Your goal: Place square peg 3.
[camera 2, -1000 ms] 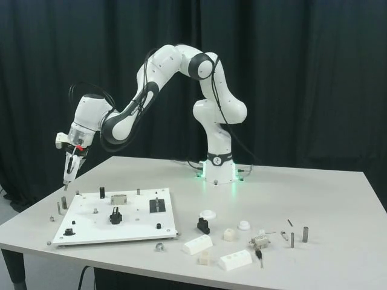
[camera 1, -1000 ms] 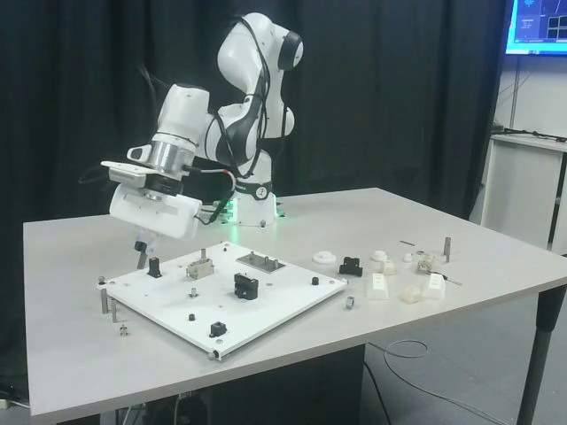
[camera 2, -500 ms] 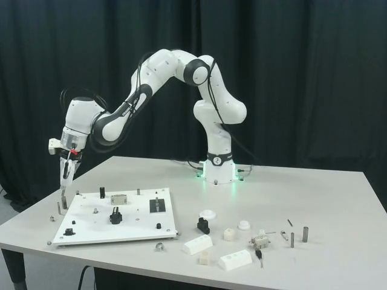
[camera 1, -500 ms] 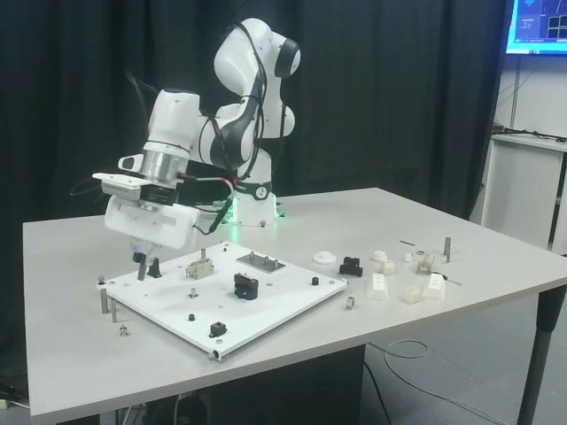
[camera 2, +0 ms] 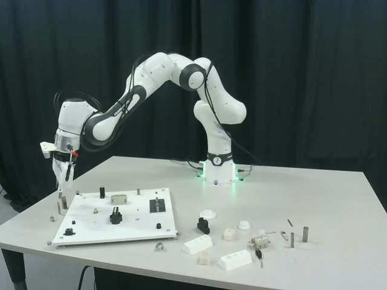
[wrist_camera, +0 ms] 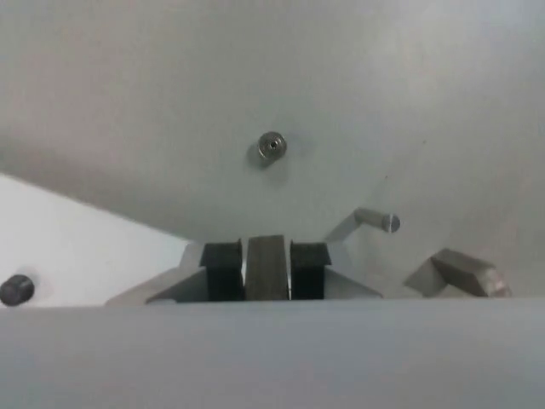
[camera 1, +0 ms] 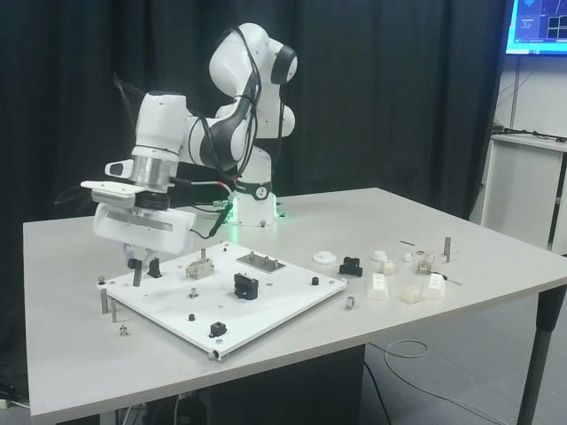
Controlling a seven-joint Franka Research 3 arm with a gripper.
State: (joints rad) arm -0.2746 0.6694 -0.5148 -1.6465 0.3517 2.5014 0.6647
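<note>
The fingers (wrist_camera: 309, 271) pinch the square peg (wrist_camera: 266, 267) upright by its top, hanging just off the white board's (camera 1: 266, 301) far-left corner above the bench (camera 1: 62, 266). It looks stiff, light and smooth-sided; gripping flat faces should prevent twisting.

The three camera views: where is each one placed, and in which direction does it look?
Wrist view: on the wrist, looking down past the gripper holding a grey square peg.
First room view: from the table's front, board-side corner, whole white arm visible.
Second room view: facing the arm's base across the table.
Both room views share the white assembly board.
</note>
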